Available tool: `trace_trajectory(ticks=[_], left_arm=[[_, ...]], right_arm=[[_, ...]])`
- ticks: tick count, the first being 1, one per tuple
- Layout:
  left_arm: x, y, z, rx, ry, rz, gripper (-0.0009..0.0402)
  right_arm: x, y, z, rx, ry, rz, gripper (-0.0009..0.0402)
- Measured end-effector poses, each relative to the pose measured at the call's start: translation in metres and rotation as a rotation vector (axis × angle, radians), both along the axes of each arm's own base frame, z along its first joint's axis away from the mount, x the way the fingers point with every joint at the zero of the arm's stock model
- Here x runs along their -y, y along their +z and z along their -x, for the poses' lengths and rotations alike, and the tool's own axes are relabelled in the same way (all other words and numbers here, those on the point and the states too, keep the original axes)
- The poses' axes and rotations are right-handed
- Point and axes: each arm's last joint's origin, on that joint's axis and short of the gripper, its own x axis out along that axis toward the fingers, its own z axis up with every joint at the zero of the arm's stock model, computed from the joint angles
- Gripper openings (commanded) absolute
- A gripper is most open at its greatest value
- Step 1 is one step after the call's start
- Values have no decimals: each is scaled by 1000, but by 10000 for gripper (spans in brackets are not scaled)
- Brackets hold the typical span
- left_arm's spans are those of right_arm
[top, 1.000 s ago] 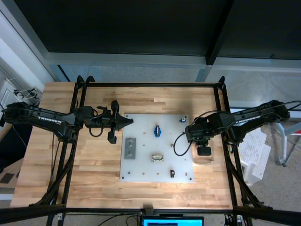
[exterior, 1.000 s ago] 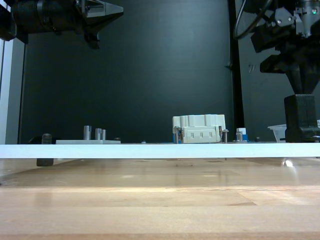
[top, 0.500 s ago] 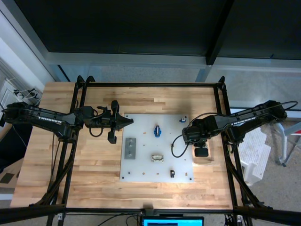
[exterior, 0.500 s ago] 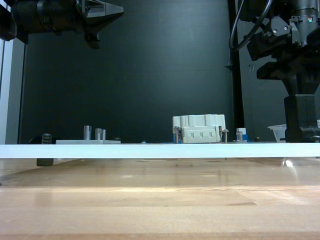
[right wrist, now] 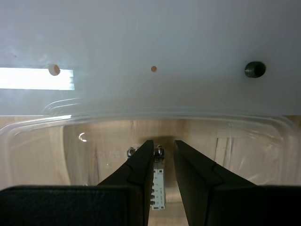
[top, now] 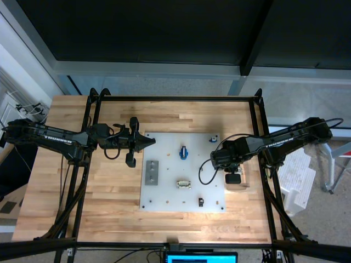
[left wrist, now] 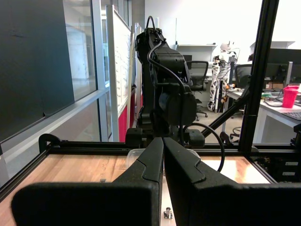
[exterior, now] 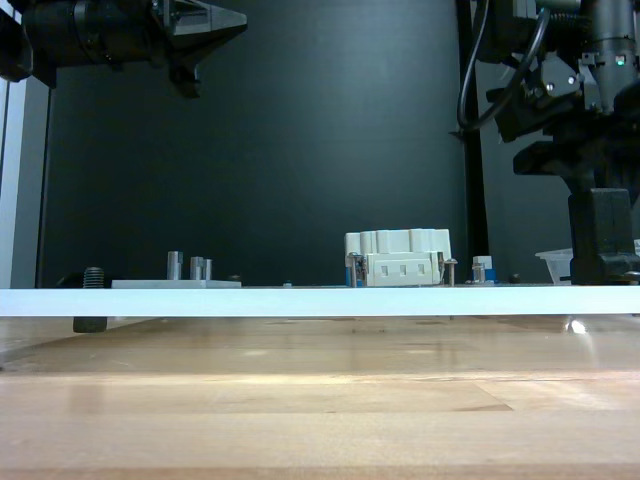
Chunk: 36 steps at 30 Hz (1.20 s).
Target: Pick the HAN10E connector and install on the hub
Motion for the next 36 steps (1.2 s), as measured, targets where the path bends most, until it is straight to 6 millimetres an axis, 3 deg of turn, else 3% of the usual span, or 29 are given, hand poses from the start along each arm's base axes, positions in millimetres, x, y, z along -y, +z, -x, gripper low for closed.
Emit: trace_trajectory(ticks=[9,24,36], left_arm=[[0,0,0,1,0,0,0],[0,0,0,1,0,0,0],[0,0,0,1,0,0,0]], right_arm=[[-2,-11,-3,9,-2,-3,60],[-3,-14,-5,34,-14,-9,145],[-3,-23,-2,31,-10,-9,158]])
